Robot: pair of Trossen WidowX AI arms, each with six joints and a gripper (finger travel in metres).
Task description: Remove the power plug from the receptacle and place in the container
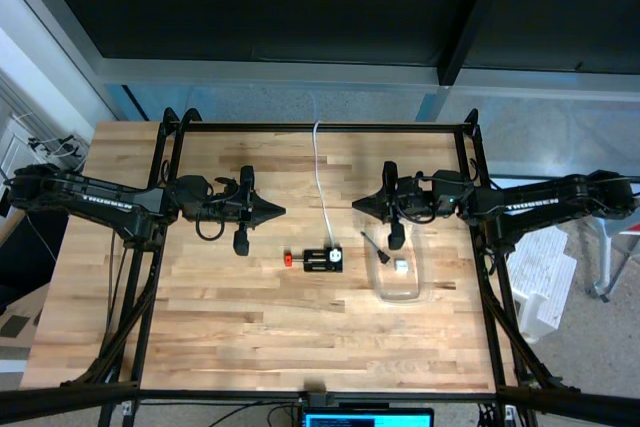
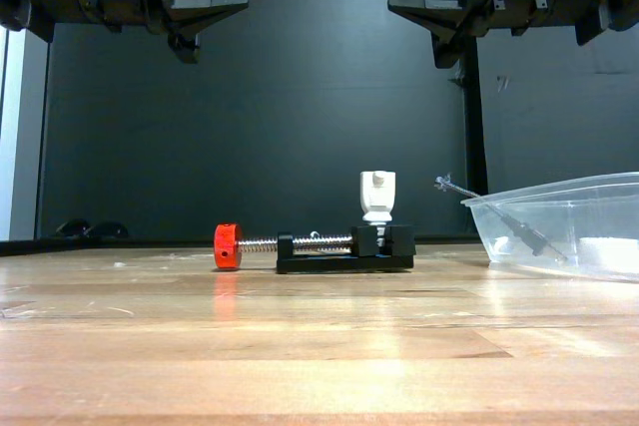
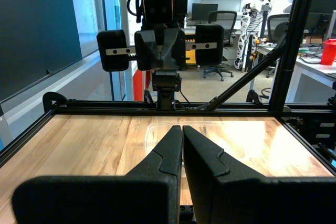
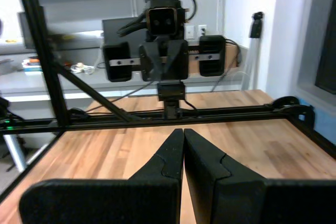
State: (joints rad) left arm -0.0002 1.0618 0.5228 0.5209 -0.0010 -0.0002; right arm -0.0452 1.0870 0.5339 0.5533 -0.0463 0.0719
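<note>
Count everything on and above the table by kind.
2 grippers: left gripper and right gripper, both shut, raised above the table
1 receptacle
1 container
1 power plug, in the container
1 white cube, in the container
Total: 6

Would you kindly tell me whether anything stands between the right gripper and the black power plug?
Nothing visible does. The tiny black power plug leans over the rim of the clear plastic tray, below the shut right gripper; the shut left gripper hangs opposite.

Wood-plank bench (image 1: 200, 307), receptacle (image 1: 322, 258) with red knob (image 1: 288, 259) at its middle, white cable (image 1: 322, 177) toward far edge, clear container (image 2: 589, 209) nearby.
</note>
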